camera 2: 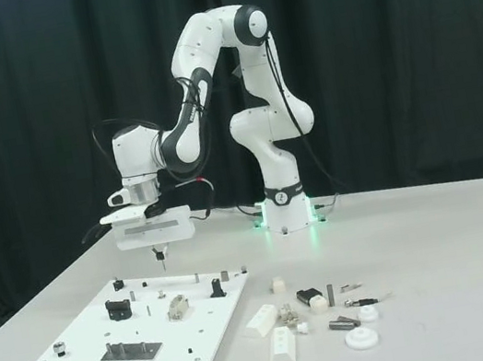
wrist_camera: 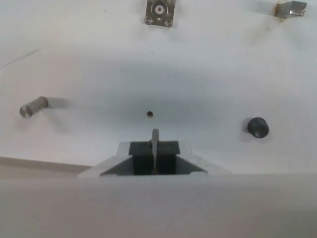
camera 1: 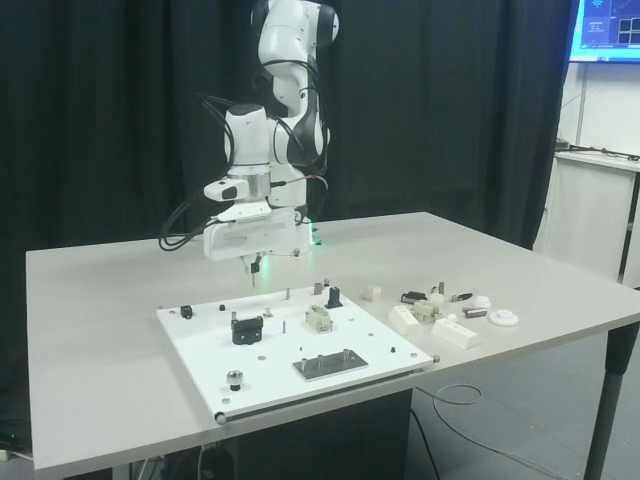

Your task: Place round peg 1.

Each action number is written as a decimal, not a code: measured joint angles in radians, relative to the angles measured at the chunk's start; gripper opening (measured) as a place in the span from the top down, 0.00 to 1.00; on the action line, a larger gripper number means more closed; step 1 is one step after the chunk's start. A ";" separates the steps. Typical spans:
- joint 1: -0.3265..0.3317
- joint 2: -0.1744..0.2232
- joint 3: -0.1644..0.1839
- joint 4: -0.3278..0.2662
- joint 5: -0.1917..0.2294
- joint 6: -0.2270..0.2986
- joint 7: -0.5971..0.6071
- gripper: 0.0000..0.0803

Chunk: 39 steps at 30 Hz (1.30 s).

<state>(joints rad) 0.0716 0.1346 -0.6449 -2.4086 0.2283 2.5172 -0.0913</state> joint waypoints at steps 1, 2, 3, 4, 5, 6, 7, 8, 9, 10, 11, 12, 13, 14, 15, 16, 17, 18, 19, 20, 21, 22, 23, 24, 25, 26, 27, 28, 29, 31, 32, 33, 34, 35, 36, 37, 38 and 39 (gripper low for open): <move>0.000 0.000 0.000 0.000 0.000 0.000 0.000 0.98; 0.000 0.000 0.000 0.000 0.000 0.000 0.000 0.98; 0.000 0.000 0.000 0.000 0.000 0.000 0.001 0.98; 0.000 0.000 0.000 0.000 0.000 0.000 0.001 0.98; 0.000 0.000 0.000 0.000 0.000 0.000 0.002 0.98; 0.000 0.000 0.000 0.000 0.000 0.000 0.002 0.98; 0.000 0.000 0.000 0.000 0.000 0.000 0.002 0.98; 0.000 0.000 0.000 0.000 0.000 0.000 0.002 0.98; 0.001 0.000 0.000 0.000 0.000 0.000 0.002 0.98; 0.001 0.000 0.000 0.000 0.000 0.000 0.002 0.98; 0.001 0.000 0.000 0.000 0.000 0.000 0.002 0.98; 0.001 0.000 0.000 0.000 0.000 0.000 0.003 0.98; 0.002 0.000 0.000 0.000 0.000 0.000 0.003 0.98; 0.002 0.000 0.000 0.000 0.000 0.000 0.004 0.98; 0.002 0.000 0.000 0.000 0.000 0.000 0.006 0.98; 0.003 0.000 0.000 0.000 0.000 0.000 0.008 0.98; 0.003 0.000 0.001 0.000 0.000 0.000 0.010 0.98; 0.003 0.000 0.001 0.000 0.000 0.000 0.012 0.98; 0.003 0.000 0.001 0.000 0.000 0.001 0.013 0.98; 0.004 0.000 0.001 0.000 0.000 0.001 0.015 0.98; 0.004 0.000 0.001 0.000 0.000 0.001 0.016 0.98; 0.005 0.000 0.001 0.000 0.000 0.001 0.018 0.98; 0.005 0.000 0.001 0.000 0.000 0.001 0.020 0.98; 0.006 0.000 0.001 0.000 0.000 0.002 0.022 0.98; 0.006 0.000 0.002 0.000 0.000 0.002 0.024 0.98; 0.007 0.000 0.002 0.001 0.000 0.002 0.026 0.98; 0.008 0.000 0.002 0.001 0.000 0.003 0.027 0.98; 0.009 0.000 0.002 0.001 0.000 0.003 0.028 0.98; 0.010 0.000 0.002 0.001 0.000 0.003 0.029 0.98; 0.012 0.000 0.002 0.002 0.000 0.003 0.031 0.98; 0.013 0.000 0.002 0.002 0.000 0.004 0.032 0.98; 0.014 0.000 0.002 0.002 0.000 0.004 0.034 0.98; 0.015 0.000 0.002 0.003 0.000 0.004 0.035 0.98; 0.017 0.000 0.002 0.003 0.000 0.004 0.038 0.98; 0.018 0.000 0.002 0.004 0.000 0.004 0.040 0.98; 0.020 0.000 0.003 0.004 0.000 0.004 0.042 0.98; 0.023 0.000 0.003 0.005 0.001 0.004 0.043 0.98; 0.025 0.000 0.004 0.006 0.001 0.004 0.044 0.98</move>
